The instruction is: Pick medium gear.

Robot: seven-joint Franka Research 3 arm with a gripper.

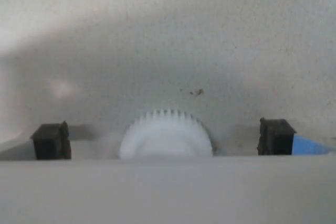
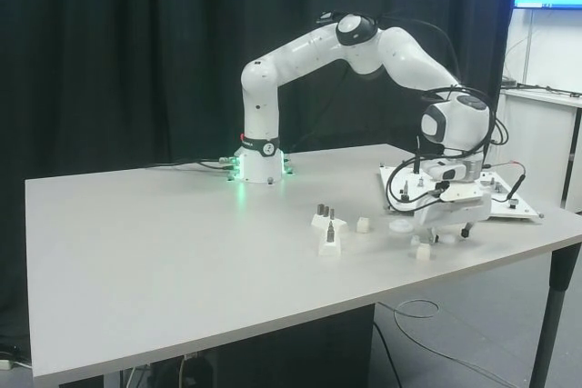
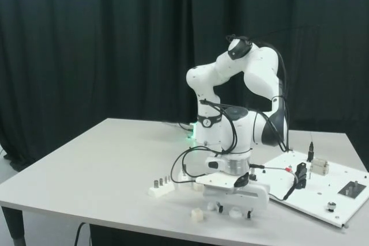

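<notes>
A white toothed gear (image 1: 166, 136) lies flat on the grey table (image 1: 168, 40). In the wrist view it sits midway between my two black fingertips (image 1: 51, 141), with a gap on each side. My gripper (image 1: 163, 141) is open and down at table height, touching nothing. From the first room view the gripper (image 2: 448, 234) hangs low near the table's front right edge. The second room view shows the gripper (image 3: 234, 210) close to the surface, and the white hand above hides most of the gear.
A white block with upright pegs (image 2: 327, 224) (image 3: 161, 187) stands left of the hand. A small white part (image 2: 421, 252) (image 3: 198, 215) lies near the table's front edge. A white board with fixtures (image 2: 514, 211) (image 3: 323, 194) lies to the right, beyond the hand.
</notes>
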